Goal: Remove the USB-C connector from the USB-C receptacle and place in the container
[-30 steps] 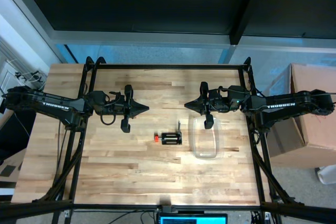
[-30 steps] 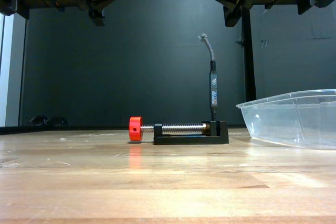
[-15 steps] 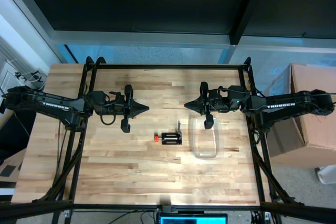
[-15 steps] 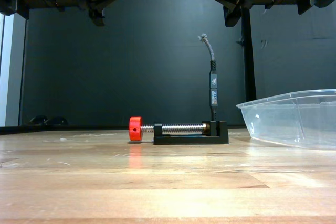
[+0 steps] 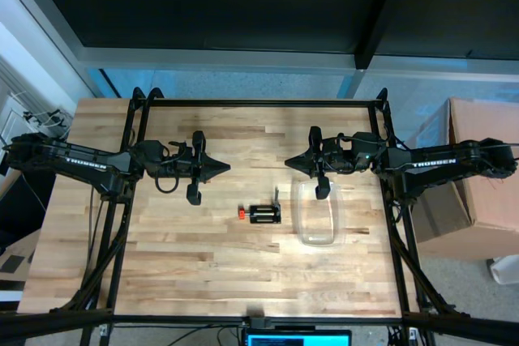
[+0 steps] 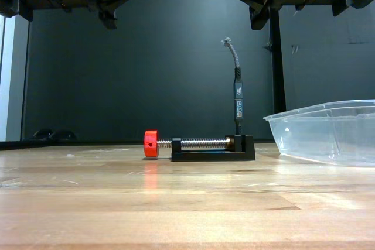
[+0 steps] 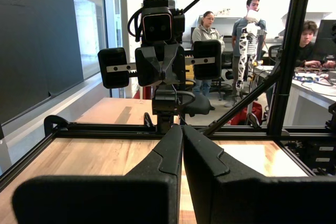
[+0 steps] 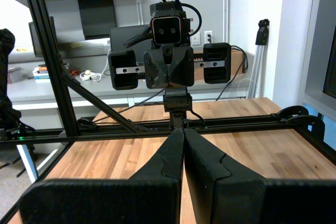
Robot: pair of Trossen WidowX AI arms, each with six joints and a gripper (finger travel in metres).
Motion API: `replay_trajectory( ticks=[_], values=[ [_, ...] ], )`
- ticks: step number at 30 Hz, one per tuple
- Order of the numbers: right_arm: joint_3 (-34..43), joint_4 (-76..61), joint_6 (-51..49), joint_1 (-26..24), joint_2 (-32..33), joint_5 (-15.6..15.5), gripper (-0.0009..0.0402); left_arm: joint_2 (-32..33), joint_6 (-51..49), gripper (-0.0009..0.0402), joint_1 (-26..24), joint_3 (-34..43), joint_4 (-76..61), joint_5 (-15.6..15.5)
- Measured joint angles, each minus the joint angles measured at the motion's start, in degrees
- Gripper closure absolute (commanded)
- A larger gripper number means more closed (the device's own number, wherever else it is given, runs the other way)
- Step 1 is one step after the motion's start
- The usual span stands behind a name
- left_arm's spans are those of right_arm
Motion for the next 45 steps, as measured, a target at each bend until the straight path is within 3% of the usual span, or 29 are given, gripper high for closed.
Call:
replay_trajectory(
  ticks=[7,16,18,24,33,45],
  values=[
    [0.61,0.61,0.92,0.04,0.24,1.16,0.0393,-0.02,0.02,0.0393,0.0,-0.02,0.02,0.0],
    [0.68,-3.02,2.03,0.22,0.83,-14.8,0.0393,0.0,0.0,0.0393,0.0,0.0,0.0,0.0],
    [1.31,-7.34,0.98,0.39,0.87,-15.43,0.0393,0.0,0.02,0.0393,0.0,-0.02,0.0,0.0],
    [6.14,-26.43,-3.5,5.07,0.98,-3.87,0.0393,0.0,0.02,0.0393,0.0,-0.02,0.0,0.0],
    [16.11,-48.61,-4.13,12.48,3.72,6.69,0.0361,0.0,0.02,0.0393,0.0,-0.02,0.02,0.0],
    [31.93,-66.95,-5.97,16.52,21.14,8.72,0.0241,0.0,0.02,0.0393,0.0,0.0,0.02,-0.02]
  ],
)
